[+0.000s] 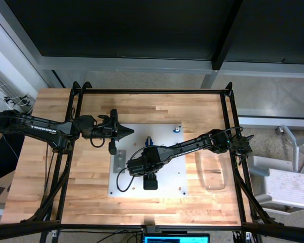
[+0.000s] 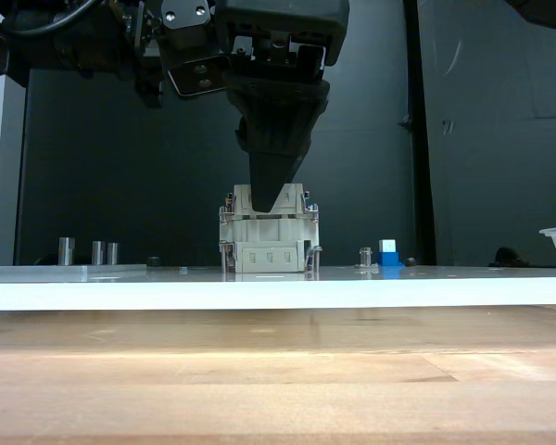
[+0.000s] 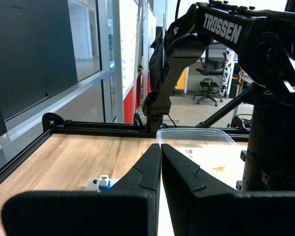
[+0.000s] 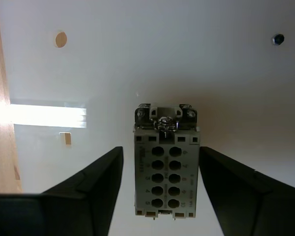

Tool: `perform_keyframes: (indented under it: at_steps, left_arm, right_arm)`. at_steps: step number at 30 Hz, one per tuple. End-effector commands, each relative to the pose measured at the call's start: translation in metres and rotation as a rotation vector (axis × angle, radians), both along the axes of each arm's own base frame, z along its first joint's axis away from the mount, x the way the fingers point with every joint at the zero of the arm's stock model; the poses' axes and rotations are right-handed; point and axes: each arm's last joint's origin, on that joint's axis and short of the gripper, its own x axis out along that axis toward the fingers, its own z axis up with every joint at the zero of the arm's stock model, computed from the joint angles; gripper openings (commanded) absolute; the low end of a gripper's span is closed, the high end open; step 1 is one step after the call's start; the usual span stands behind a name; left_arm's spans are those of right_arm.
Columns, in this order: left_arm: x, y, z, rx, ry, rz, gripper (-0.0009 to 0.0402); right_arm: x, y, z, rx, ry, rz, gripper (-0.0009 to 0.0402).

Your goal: Remove the HAN10-E connector and place it in the container

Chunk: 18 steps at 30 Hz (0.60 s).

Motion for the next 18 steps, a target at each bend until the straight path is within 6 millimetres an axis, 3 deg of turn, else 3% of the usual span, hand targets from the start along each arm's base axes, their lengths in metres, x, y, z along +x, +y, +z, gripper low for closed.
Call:
perform_keyframes:
  at_steps: [1,18]
  left_arm:
    - [0.0001,0.0,0.0001,0.0,0.0,0.0,0.0]
    - [0.0001,0.0,0.0001,0.0,0.0,0.0,0.0]
  right_arm:
    - [-0.0001,-0.0009,-0.0009,-0.002,0.003,0.003,0.0172]
    - [-0.0001,-0.0026,-0.0007,-0.006,0.005,0.016,0.0048]
